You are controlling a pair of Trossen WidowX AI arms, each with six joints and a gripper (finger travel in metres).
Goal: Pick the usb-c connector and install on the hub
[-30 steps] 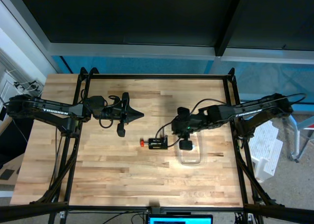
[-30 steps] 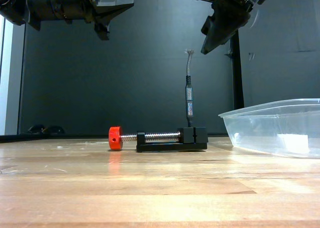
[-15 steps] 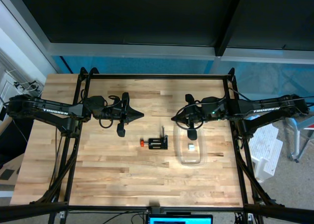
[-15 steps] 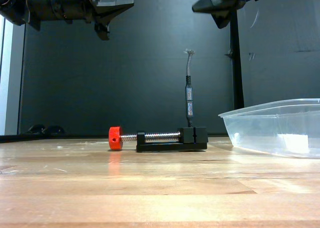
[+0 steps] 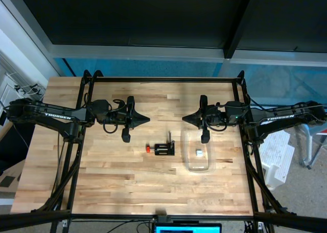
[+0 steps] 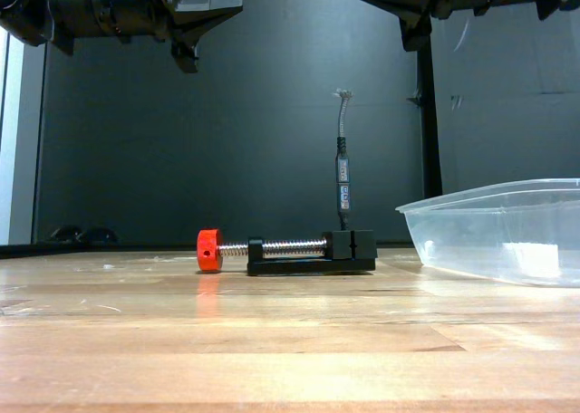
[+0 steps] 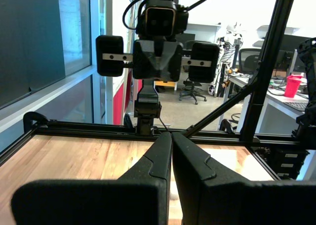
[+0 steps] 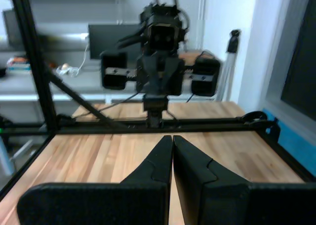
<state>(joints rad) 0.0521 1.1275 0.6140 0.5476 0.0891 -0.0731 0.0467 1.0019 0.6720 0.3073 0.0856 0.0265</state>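
The table (image 5: 102, 192) carries everything, and both my arms hang high above its far half, level, pointing at each other across the middle. My left gripper (image 5: 145, 119) sits on the left-edge side, fingers pressed together on nothing. My right gripper (image 5: 185, 118) faces it from the right-edge side, likewise pinched closed and empty. I judge this a parked pose: both are well apart from the work below and leave it open to view.

Toward the right edge lies a clear plastic tub (image 6: 471, 223), a tray for loose parts as I read it. Just beside it, nearer the table's middle, is the black clamp (image 5: 163, 150) with its red knob (image 6: 209, 250) turned toward the left edge. It is there, I think, to hold the hub steady, though I cannot make out the hub apart from the black jaws.

The usb-c connector (image 6: 343, 173) stands upright out of the clamp, cable stub uppermost, held by neither gripper. I cannot tell if it is fully in.

A small pale piece (image 5: 198, 152) lies free inside the tub.
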